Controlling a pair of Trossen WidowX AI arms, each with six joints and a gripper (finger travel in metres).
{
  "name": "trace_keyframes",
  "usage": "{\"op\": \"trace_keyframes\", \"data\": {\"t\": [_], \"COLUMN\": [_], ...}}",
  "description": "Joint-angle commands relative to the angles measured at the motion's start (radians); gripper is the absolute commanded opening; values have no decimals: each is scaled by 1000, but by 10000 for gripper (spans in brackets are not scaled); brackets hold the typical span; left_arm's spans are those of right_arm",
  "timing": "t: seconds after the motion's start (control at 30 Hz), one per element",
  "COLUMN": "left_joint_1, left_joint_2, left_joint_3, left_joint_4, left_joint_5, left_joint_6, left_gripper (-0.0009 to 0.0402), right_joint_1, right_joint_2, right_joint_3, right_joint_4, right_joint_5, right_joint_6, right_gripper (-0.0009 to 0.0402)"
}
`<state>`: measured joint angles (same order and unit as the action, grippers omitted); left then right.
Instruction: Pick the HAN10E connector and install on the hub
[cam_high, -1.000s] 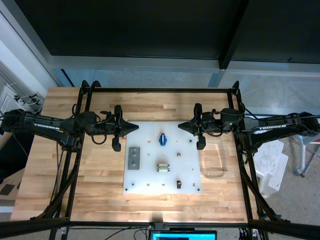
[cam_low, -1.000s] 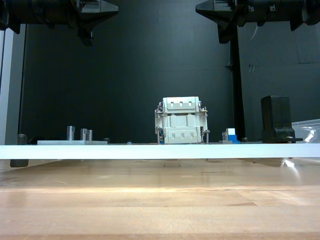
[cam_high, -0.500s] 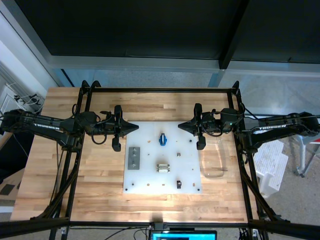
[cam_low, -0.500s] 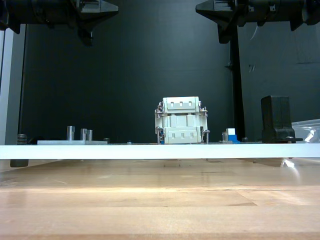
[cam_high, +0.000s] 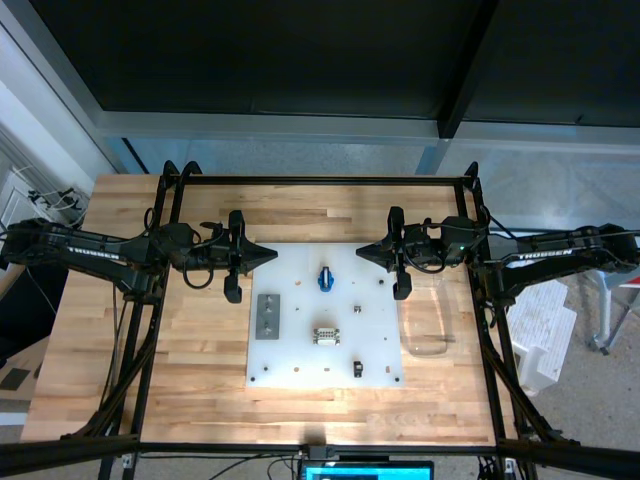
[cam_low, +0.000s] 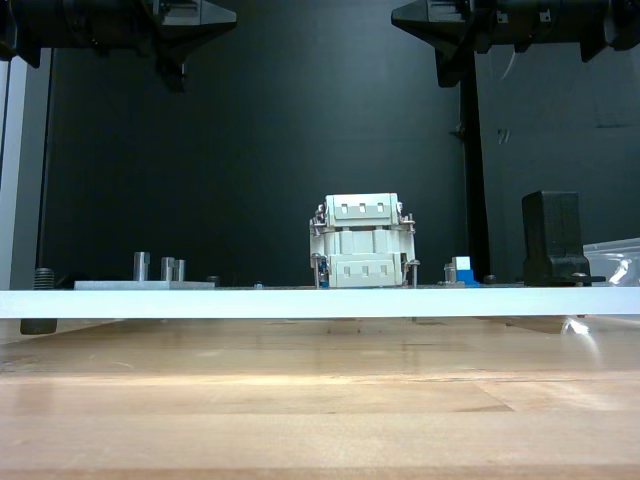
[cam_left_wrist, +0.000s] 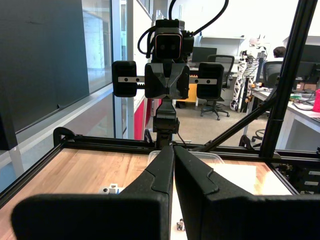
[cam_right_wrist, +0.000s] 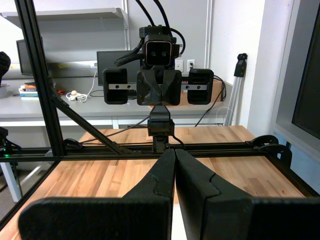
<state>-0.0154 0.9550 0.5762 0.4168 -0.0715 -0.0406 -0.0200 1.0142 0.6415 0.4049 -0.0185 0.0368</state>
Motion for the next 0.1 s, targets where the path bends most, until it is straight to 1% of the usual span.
{"op": "trace_keyframes", "data": {"t": [0.03, 0.1], "left_joint_1": [0, 0], "left_joint_2": [0, 0], "left_joint_3": [0, 0], "left_joint_4": [0, 0], "left_joint_5": [0, 0], "left_joint_6": [0, 0], "left_gripper": [0, 0], "right_joint_1": [0, 0], "right_joint_2": [0, 0], "right_joint_3": [0, 0], "right_joint_4": [0, 0], "right_joint_5": [0, 0], "right_joint_6": [0, 0], "right_gripper": [0, 0]}}
